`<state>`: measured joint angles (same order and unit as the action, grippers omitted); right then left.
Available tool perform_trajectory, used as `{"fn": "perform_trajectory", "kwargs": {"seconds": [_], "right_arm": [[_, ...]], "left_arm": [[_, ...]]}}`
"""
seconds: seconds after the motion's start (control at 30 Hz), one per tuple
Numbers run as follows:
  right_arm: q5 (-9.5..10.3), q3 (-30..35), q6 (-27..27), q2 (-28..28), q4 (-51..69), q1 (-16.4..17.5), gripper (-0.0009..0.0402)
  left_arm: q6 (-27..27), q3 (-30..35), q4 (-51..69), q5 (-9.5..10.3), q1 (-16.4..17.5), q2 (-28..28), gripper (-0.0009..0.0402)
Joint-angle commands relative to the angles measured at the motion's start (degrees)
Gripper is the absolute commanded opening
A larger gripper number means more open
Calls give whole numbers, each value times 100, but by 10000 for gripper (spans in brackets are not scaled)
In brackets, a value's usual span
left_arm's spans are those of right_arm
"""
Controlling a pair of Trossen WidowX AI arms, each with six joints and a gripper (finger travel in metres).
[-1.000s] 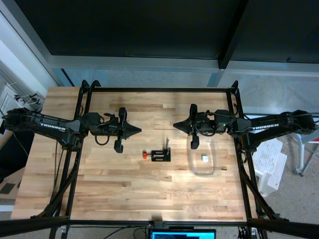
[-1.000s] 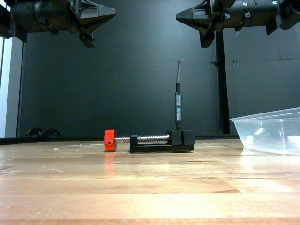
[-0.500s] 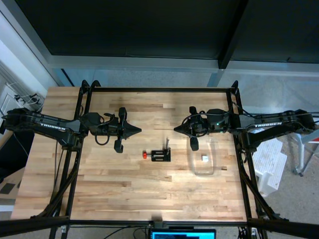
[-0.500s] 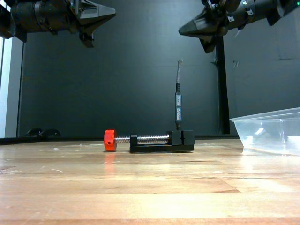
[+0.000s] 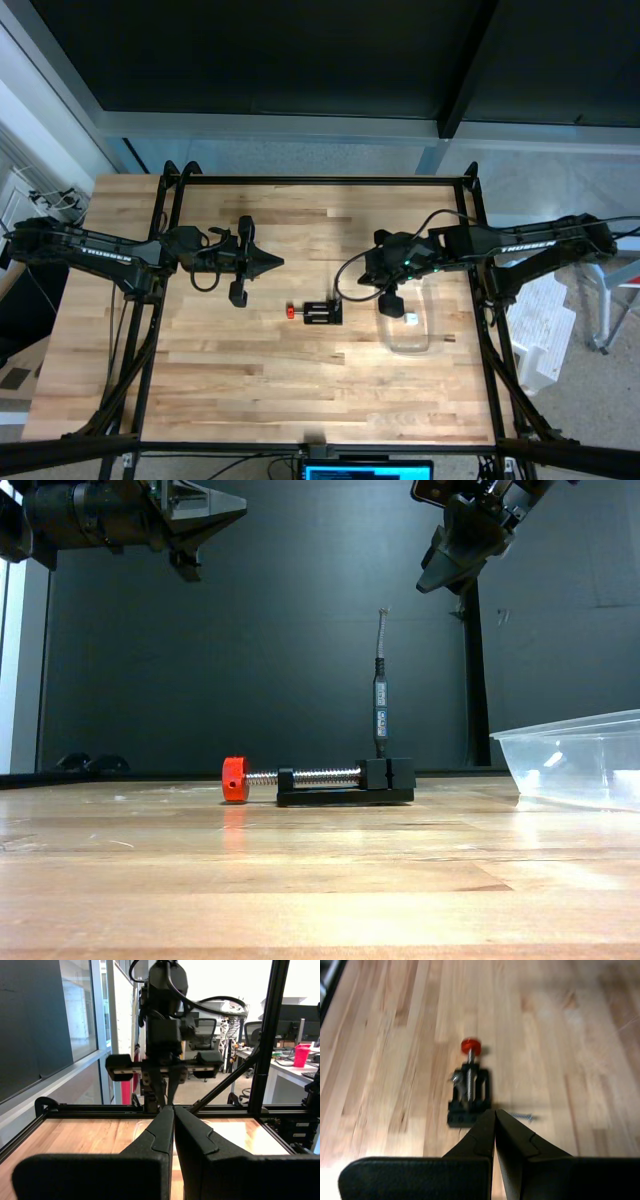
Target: Remove the USB-C connector from taskboard and place in the container
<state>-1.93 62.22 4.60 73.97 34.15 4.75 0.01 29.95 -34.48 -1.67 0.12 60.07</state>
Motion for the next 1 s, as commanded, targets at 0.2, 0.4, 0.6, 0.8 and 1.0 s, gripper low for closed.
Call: {"fn": "perform_trajectory", "kwargs": {"seconds": [0.2,0.4,0.6,0.8,1.0], "right_arm": [[-214,588,7,706,796,245,0],[-304,798,240,1040,914,254,25],[-302,881,407,1215,927,260,81],[-302,1115,496,1578,931,317,131],[-302,1370,544,1932,933,369,158]], "left_arm": [[0,0,-2,0,2,2,0],[-970,76,-225,212,2,-11,0],[-970,76,-151,192,2,-7,0],[-968,74,-133,192,2,-9,0],[-970,74,-136,192,2,-9,0]]}}
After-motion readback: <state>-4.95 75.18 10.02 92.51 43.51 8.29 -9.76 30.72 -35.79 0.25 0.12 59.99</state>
